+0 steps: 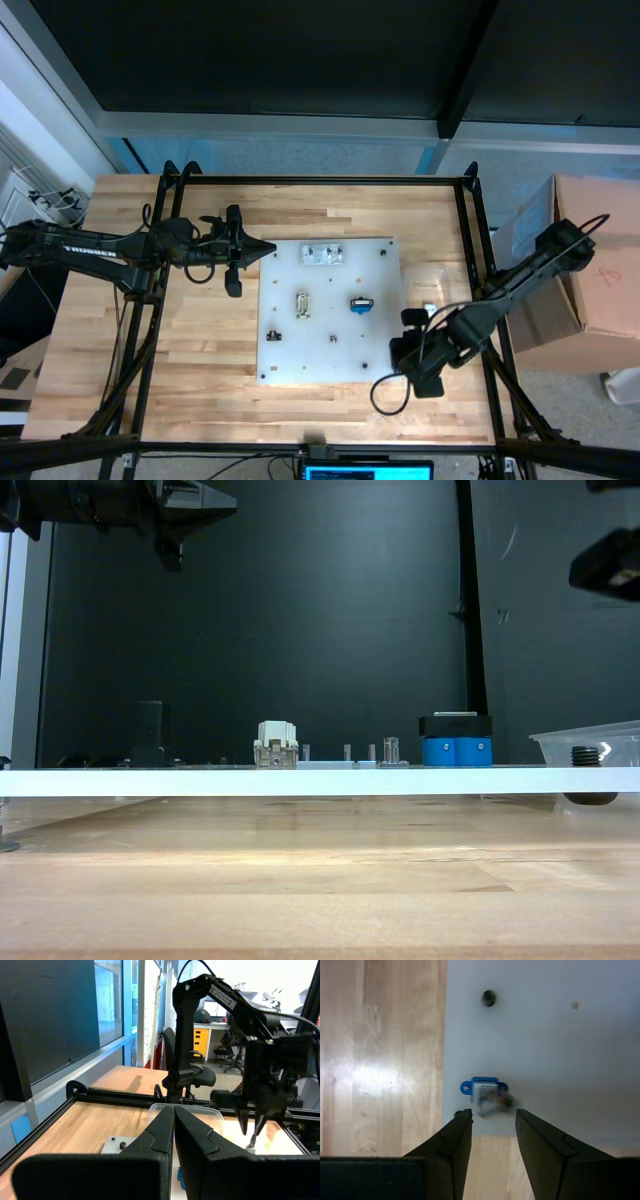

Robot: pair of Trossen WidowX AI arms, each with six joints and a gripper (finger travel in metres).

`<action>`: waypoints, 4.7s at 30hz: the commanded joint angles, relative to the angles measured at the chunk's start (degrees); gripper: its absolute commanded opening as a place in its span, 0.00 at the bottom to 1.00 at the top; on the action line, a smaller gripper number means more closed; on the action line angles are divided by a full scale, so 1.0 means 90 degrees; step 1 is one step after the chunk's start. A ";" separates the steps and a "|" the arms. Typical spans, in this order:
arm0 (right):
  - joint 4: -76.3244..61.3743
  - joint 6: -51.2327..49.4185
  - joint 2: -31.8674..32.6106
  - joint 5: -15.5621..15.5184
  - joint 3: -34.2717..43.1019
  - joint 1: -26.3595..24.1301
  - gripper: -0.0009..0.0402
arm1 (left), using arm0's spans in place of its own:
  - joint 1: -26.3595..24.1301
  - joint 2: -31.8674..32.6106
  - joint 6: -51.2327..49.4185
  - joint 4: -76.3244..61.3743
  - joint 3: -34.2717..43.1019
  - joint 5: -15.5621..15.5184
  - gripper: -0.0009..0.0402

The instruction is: Pick the RJ45 connector and install on the taskboard

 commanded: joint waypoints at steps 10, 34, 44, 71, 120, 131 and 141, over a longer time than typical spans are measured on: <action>0.0034 -0.0884 -0.2079 0.0527 -0.0192 -0.0933 0.29 | 0.0002 0.0002 0.0000 0.0002 0.0000 0.0002 0.02; 0.5406 -0.3019 -0.4333 -0.1343 -0.2433 -0.5017 0.02 | 0.0002 0.0002 0.0000 0.0000 0.0000 0.0002 0.02; 0.7419 -0.2987 -0.4167 -0.1341 -0.3317 -0.5020 0.02 | 0.0000 0.0002 0.0000 0.0000 0.0000 0.0002 0.02; 0.7378 -0.3014 -0.4155 -0.1316 -0.3184 -0.5017 0.02 | 0.0000 0.0002 0.0000 0.0002 0.0000 0.0002 0.02; 0.7427 -0.2994 -0.4160 -0.1032 -0.3186 -0.4388 0.02 | 0.0002 0.0002 0.0000 0.0002 0.0000 0.0002 0.02; 0.7427 -0.2994 -0.4160 -0.1032 -0.3186 -0.4388 0.02 | 0.0000 0.0002 0.0000 0.0002 0.0000 0.0002 0.02; 0.7427 -0.2994 -0.4160 -0.1032 -0.3186 -0.4391 0.02 | 0.0002 0.0002 0.0000 0.0002 0.0000 0.0002 0.02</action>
